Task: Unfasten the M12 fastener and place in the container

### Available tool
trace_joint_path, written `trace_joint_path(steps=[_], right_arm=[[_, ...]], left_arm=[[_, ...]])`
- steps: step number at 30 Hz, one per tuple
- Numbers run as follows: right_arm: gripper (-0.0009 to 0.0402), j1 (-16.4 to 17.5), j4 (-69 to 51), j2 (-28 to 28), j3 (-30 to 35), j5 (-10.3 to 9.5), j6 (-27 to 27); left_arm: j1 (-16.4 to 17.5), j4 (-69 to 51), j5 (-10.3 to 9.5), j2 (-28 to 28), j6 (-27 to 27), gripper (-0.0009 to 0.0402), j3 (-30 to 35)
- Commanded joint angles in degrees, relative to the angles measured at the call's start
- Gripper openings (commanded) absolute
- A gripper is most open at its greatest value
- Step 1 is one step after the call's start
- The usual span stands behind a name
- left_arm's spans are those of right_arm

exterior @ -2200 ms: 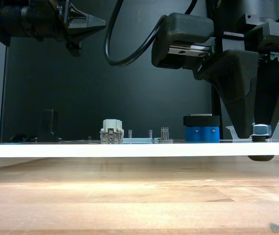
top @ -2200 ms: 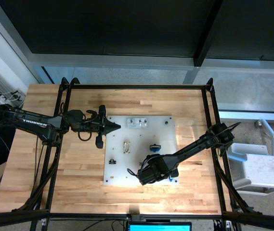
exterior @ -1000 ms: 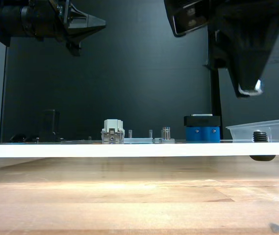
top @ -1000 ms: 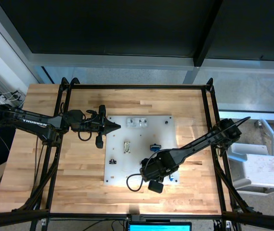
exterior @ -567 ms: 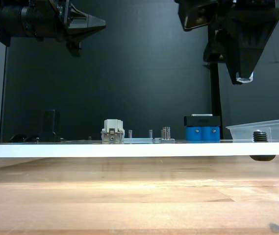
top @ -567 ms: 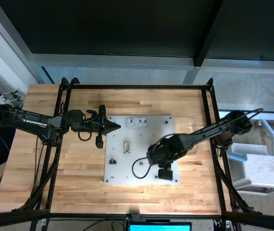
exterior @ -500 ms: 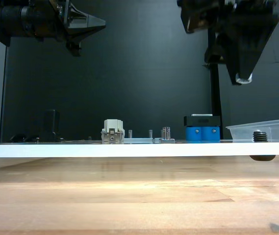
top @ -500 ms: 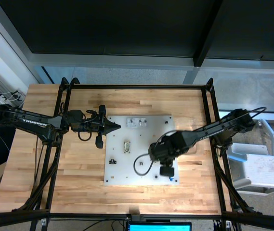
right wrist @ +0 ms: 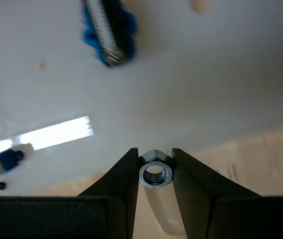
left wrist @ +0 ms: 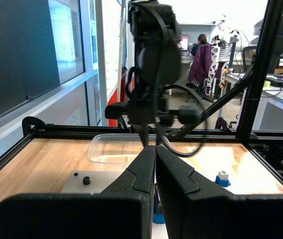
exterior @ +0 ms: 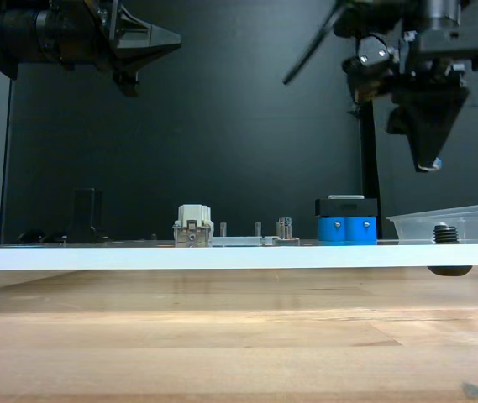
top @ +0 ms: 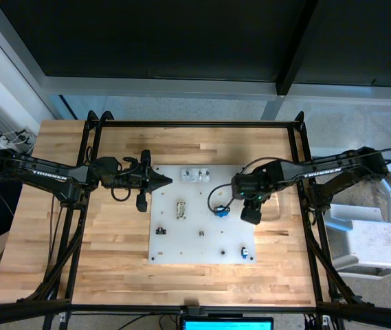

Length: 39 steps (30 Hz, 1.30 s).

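Right gripper [exterior: 428, 164] is clamping silver nut [right wrist: 155, 175] aloft; we are seeing clear container [exterior: 453, 220] below, beside, not yet holding it. Nut is showing hexagon, threaded bore. Left gripper [top: 165, 181] is hovering closed, well apart.

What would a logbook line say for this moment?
right gripper: shut on nut, raised beside container | stud: bare | left gripper: shut, parked at left

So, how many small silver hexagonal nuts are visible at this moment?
1: the small silver hexagonal nut is clamped in the right tool, raised above the white board's right edge. Left tool, shut, hovers over the board's left side. None seen elsewhere.
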Motion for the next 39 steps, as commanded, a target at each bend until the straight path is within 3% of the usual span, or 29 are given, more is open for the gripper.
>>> trace_joint_path(steps=[1,7,14,28,39], right_arm=[[0.0023,-2.69,-0.07,-3.02,-3.28,0.00,0.09],[0.0023,-6.69,-0.13,-8.57,-9.64,1.86,0.07],[0.0031,-9.46,0.00,-12.83,-16.11,1.84,-0.39],[0.0167,-9.42,0.31,-13.18,-18.14,1.68,-2.97],[0.0228,-9.42,0.17,-13.18,-18.14,1.64,-2.97]], left_arm=[[0.02,0.00,0.02,0.02,0.00,0.0000,0.02],[0.00,0.00,0.02,0.02,0.00,0.0000,0.02],[0.00,0.00,0.02,0.02,0.00,0.0000,0.02],[0.00,0.00,0.02,0.02,0.00,0.0000,0.02],[0.02,0.00,0.02,0.02,0.00,0.0000,0.02]])
